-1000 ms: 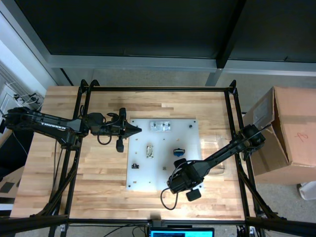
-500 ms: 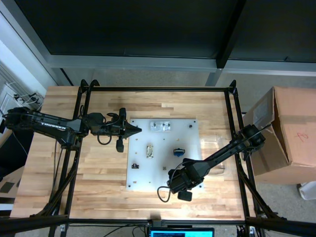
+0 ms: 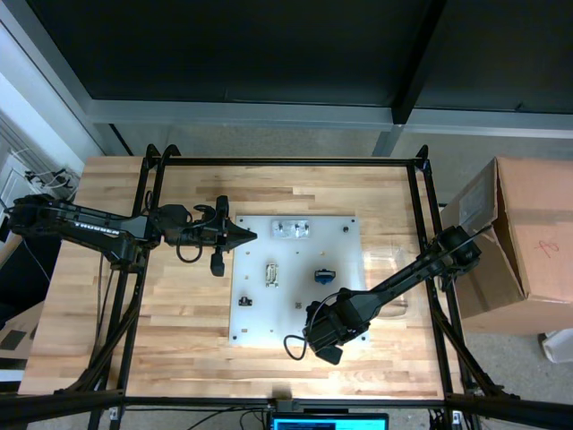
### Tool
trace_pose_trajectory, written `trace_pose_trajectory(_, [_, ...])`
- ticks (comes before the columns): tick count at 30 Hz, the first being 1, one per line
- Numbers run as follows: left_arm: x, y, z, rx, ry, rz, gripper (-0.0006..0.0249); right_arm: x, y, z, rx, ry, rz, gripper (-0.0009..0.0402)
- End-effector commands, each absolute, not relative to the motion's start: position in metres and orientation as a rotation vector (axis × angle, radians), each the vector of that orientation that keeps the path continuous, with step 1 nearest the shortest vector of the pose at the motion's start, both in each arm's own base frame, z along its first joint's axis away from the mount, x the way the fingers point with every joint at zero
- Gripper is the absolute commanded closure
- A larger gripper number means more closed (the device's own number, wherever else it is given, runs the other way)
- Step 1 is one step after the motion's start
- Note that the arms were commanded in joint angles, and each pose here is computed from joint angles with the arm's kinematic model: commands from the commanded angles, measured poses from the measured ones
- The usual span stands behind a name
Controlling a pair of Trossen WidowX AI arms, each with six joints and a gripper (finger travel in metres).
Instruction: Pick the M12 nut and place it on its threads and fasten
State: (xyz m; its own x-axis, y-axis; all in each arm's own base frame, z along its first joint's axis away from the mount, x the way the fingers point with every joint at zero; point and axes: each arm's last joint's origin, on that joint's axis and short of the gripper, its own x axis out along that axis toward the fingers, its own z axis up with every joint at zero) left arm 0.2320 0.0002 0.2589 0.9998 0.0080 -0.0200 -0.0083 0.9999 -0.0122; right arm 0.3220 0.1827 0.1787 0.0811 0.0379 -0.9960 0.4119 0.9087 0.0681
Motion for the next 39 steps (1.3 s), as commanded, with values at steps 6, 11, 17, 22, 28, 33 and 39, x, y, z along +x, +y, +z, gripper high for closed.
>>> trace_pose_trajectory(6, [0.232,0.0002,0.2589,-0.012,0.02,0.008,0.0243,0.32,0.182,0.19,0.099,1.494,-0.037,0.0384])
trace_pose_trajectory(11, [0.232,0.0002,0.2589,-0.012,0.02,0.008,0.0243,0.321,0.183,0.208,-0.224,1.497,0.251,0.0385])
trace_pose_trajectory(17, [0.232,0.0002,0.2589,-0.012,0.02,0.008,0.0243,0.328,0.186,0.226,-0.472,1.395,0.499,0.0385])
trace_pose_trajectory(22, [0.232,0.0003,0.2589,-0.012,0.02,0.009,0.0243,0.335,0.189,0.225,-0.619,1.366,0.627,0.0385])
trace_pose_trajectory(28, [0.232,0.0002,0.2589,-0.012,0.02,0.008,0.0243,0.348,0.194,0.218,-0.668,1.369,0.667,0.0384])
trace_pose_trajectory(33, [0.232,0.0002,0.2589,-0.012,0.02,0.008,0.0243,0.347,0.193,0.213,-0.732,1.37,0.723,0.0385])
trace_pose_trajectory(39, [0.232,0.0002,0.2589,-0.012,0.02,0.008,0.0243,0.344,0.192,0.207,-0.847,1.346,0.831,0.0385])
